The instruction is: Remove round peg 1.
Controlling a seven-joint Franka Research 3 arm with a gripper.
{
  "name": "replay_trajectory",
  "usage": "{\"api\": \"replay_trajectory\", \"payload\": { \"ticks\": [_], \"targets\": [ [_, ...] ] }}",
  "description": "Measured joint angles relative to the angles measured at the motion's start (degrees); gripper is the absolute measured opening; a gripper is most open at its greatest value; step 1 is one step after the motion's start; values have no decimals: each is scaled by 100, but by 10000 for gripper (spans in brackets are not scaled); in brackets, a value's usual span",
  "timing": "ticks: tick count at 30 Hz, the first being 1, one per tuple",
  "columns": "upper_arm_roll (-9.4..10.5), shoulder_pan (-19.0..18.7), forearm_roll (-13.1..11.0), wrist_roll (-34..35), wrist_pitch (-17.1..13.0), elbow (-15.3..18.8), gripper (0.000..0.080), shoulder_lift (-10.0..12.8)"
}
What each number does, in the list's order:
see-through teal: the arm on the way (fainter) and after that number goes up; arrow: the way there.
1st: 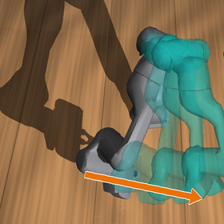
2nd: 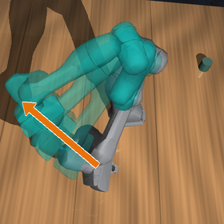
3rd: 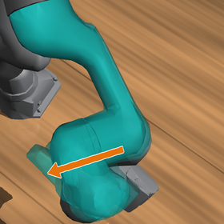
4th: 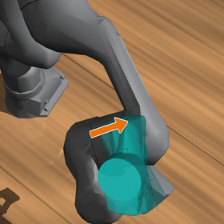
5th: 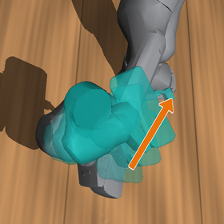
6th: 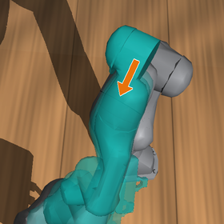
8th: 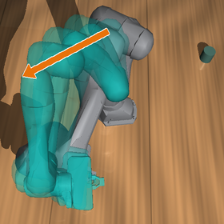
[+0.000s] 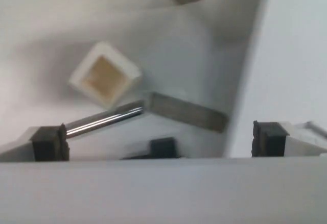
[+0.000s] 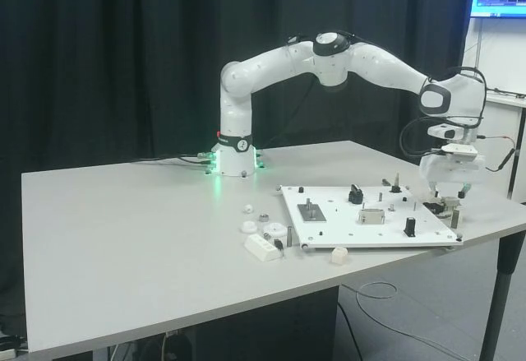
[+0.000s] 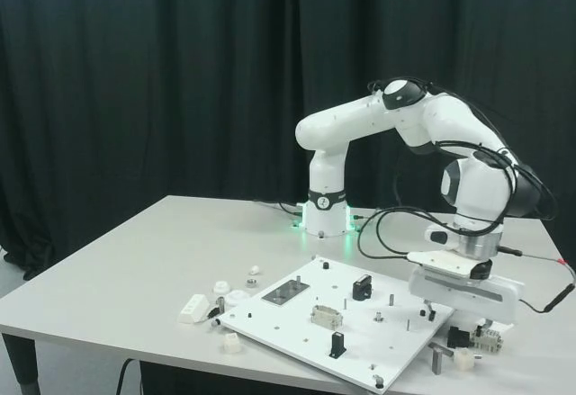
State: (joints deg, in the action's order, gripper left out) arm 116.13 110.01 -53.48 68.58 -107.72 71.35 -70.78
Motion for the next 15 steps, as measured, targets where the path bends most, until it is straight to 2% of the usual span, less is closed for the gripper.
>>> {"api": "replay_trajectory", "payload": {
  "ticks": [15],
  "targets": [
    [-119, 136, -20, -809, 150, 561, 800, 128]
  ]
}}
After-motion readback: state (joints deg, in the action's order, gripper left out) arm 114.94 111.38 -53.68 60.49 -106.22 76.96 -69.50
